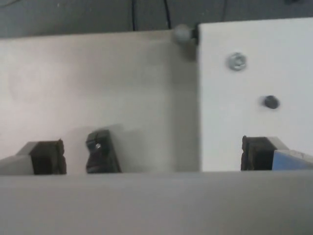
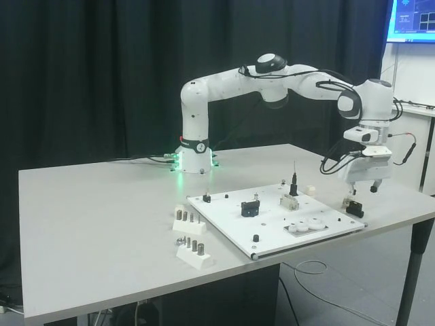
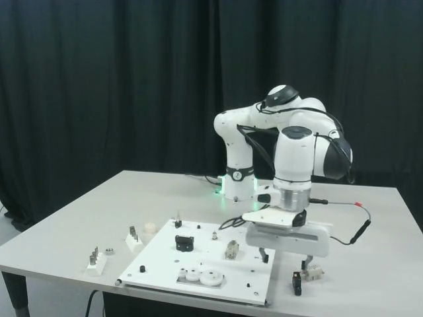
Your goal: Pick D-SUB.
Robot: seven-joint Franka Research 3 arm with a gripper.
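Observation:
The D-SUB point(image 1: 101, 152) is a small black connector lying on the grey table just off the edge of the white board point(image 1: 244, 98). In the room views the D-SUB point(image 2: 353, 206) point(image 3: 297, 282) sits beside the board's corner nearest the gripper. My gripper point(image 1: 151, 155) hangs a short way above it, open, with nothing between its fingers point(image 1: 46, 156). The connector lies in the gap, much closer to one finger than to the other. From the room cameras the gripper point(image 2: 361, 188) point(image 3: 286, 259) points straight down over that spot.
The white board point(image 2: 272, 231) carries a black block point(image 2: 250, 208), an upright pin part point(image 2: 292, 197) and white gears point(image 2: 306, 228). Two white peg holders point(image 2: 187, 221) point(image 2: 194, 251) stand beside it. A small white piece point(image 3: 314, 271) lies next to the D-SUB. The table edge point(image 2: 401, 217) is close.

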